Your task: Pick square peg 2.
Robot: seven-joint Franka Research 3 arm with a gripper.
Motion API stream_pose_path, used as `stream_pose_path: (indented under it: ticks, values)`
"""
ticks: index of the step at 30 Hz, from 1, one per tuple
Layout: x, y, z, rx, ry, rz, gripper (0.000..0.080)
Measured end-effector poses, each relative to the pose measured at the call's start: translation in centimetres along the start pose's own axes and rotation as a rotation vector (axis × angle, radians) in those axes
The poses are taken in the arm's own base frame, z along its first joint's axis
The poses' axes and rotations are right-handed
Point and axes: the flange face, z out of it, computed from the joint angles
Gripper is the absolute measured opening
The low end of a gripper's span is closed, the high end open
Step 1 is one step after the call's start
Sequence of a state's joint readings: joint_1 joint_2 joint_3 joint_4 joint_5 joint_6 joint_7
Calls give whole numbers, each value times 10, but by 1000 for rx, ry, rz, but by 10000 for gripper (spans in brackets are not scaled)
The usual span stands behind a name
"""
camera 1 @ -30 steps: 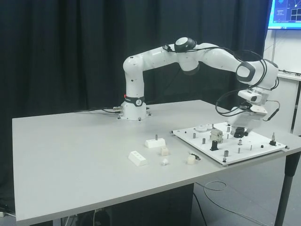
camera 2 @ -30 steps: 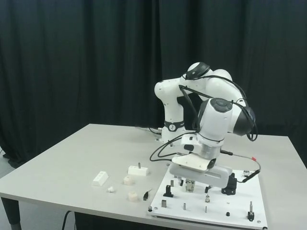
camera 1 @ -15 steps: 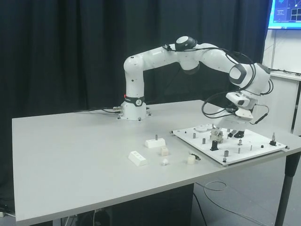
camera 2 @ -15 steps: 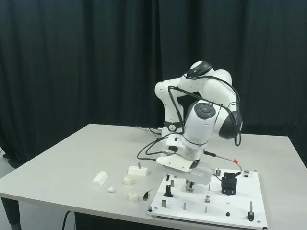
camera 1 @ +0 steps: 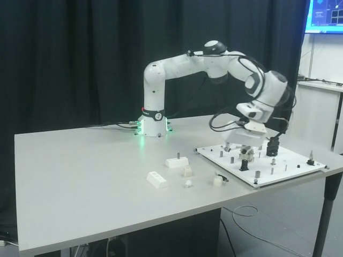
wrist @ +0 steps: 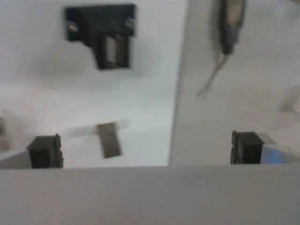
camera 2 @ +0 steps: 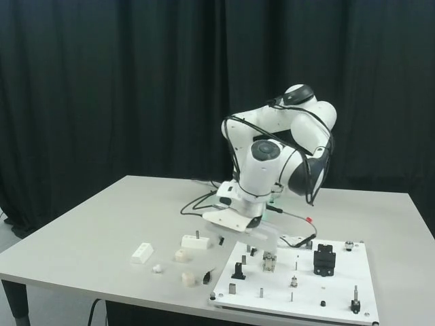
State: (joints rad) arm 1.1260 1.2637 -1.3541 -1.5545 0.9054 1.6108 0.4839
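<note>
Hanging low over the white board (camera 2: 340, 293), the gripper (wrist: 145, 151) is empty and spread wide. Its two black fingertips (wrist: 44, 151) stand far apart in the wrist view, with nothing clamped between them. One fingertip is over the board and the other is over the grey table (camera 1: 80, 166), so the board's edge runs through the gap.

Closest beneath the gripper is a small grey square peg (wrist: 108, 139). It stands upright on the board, apart from both fingertips and nearer the one that is over the board. Nothing on it shows its number, so I cannot tell whether it is peg 2.

A little beyond the peg, away from the fingertips, a black bracket (wrist: 101, 33) with a grey insert sits on the board. Off the board's edge and about as far from the gripper, a dark connector (wrist: 229, 18) with a thin wire lies on the table.

Farther out on the board stand several more short grey pegs (camera 2: 232, 288), a grey metal block (camera 2: 269, 261) and a black fixture (camera 2: 324, 260). A black post (camera 2: 355, 305) stands near the far corner.

Well apart from the gripper, white parts lie scattered on the table. They are a long block (camera 2: 196, 241) with a peg standing in it, a flat block (camera 2: 142, 252) and three small pieces (camera 2: 181, 255).

Farthest away, the white arm (camera 1: 182, 63) arches back to its base (camera 1: 151, 119), where a green light glows. A black curtain (camera 1: 64, 59) hangs behind the table.
</note>
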Motion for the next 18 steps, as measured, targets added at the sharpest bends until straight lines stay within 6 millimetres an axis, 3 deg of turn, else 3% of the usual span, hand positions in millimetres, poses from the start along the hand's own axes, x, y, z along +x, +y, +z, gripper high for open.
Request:
stream_pose_path:
  ticks: [18]
  values:
    - [2,57,22,16,75,39,800]
